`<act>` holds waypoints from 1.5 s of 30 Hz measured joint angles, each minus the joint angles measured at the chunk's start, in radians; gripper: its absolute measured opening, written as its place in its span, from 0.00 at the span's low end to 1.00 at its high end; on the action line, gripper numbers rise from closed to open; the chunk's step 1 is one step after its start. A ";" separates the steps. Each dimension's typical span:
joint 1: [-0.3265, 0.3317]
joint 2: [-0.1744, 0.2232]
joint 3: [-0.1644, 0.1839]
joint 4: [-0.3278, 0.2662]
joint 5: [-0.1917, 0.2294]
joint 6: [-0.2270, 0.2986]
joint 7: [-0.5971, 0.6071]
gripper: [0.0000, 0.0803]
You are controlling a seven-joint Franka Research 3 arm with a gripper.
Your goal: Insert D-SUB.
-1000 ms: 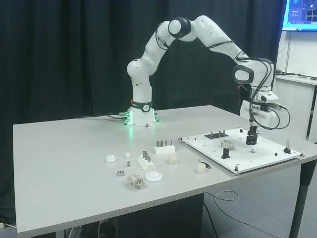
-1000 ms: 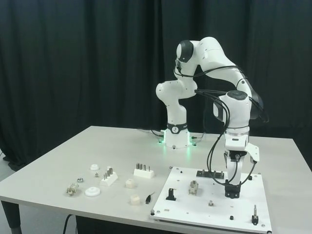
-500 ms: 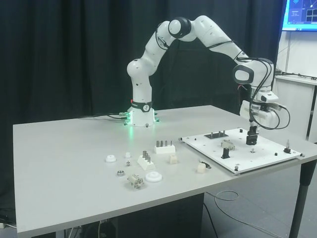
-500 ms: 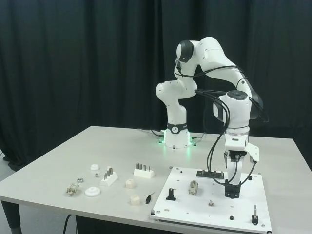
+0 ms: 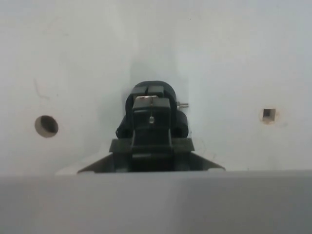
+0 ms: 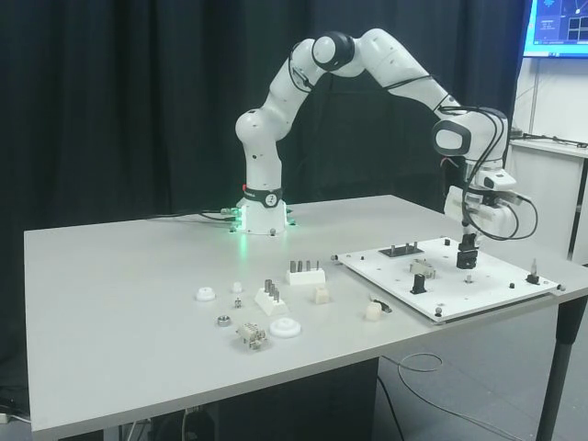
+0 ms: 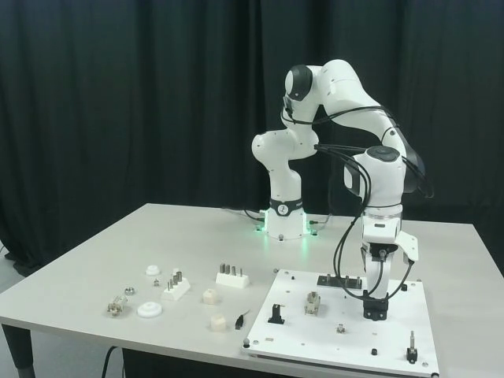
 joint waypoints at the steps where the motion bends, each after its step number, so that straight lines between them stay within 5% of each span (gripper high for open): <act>1: 0.000 0.000 0.000 0.000 0.000 0.000 0.000 0.19; 45: 0.004 0.000 -0.001 -0.001 -0.025 0.009 0.000 0.19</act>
